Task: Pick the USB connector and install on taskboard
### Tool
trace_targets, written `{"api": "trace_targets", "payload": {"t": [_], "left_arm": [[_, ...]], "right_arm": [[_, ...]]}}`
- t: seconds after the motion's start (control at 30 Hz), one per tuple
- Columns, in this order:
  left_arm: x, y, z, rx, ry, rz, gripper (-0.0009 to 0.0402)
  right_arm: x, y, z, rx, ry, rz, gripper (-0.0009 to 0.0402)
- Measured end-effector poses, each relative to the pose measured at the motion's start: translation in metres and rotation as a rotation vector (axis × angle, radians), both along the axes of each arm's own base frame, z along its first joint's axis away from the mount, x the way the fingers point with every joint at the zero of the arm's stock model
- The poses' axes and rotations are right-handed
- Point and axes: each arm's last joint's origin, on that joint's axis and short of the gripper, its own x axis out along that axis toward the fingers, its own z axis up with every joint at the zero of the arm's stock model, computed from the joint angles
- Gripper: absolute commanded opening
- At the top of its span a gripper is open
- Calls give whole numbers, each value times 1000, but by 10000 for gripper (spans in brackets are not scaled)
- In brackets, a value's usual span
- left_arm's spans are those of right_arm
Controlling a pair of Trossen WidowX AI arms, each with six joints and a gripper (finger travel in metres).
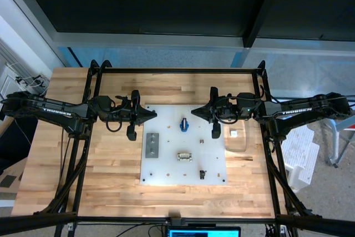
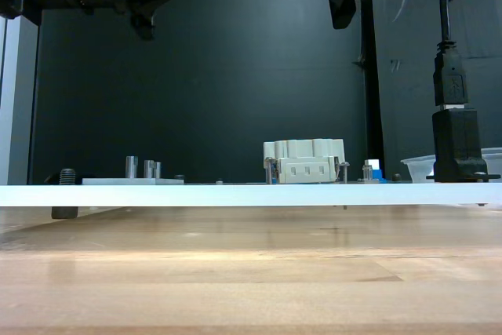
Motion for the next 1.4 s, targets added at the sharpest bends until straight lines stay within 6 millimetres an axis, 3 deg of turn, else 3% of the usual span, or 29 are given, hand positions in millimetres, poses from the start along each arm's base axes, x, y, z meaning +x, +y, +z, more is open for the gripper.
{"api": "trace_targets", "payload": {"t": [1.4], "left_arm": [[0, 0, 0, 0, 0, 0, 0]], "right_arm": [[-15, -1, -10, -18, -28, -22, 0]]}}
